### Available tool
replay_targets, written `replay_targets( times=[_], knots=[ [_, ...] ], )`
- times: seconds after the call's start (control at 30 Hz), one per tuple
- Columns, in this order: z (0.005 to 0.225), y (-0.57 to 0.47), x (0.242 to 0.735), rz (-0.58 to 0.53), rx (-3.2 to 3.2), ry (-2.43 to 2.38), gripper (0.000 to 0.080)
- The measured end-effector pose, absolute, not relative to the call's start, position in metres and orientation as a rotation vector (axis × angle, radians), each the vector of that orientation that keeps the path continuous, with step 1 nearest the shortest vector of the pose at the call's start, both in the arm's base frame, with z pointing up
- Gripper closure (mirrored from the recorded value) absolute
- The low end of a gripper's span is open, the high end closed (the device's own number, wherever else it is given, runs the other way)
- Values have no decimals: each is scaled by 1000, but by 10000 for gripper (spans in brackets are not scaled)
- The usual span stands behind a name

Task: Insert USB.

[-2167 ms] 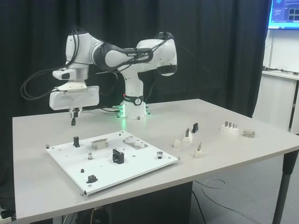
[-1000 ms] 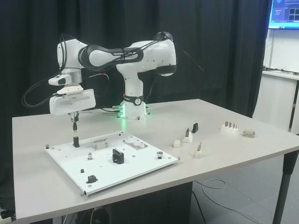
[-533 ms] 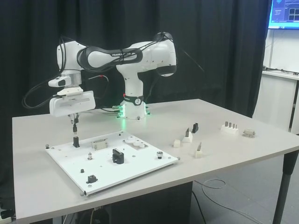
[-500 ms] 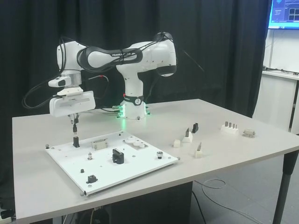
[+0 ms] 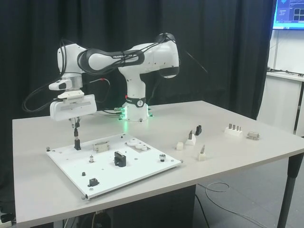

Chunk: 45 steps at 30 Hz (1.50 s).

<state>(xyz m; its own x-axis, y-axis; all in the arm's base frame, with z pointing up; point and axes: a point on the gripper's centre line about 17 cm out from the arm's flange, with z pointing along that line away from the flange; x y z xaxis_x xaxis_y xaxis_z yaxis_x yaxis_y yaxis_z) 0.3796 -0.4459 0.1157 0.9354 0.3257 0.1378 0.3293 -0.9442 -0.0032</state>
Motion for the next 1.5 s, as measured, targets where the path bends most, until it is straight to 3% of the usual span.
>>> replay_targets(
  times=[1.5],
  knots=[
    [116, -442, 385, -273, -3044, -495, 780]
  ],
)
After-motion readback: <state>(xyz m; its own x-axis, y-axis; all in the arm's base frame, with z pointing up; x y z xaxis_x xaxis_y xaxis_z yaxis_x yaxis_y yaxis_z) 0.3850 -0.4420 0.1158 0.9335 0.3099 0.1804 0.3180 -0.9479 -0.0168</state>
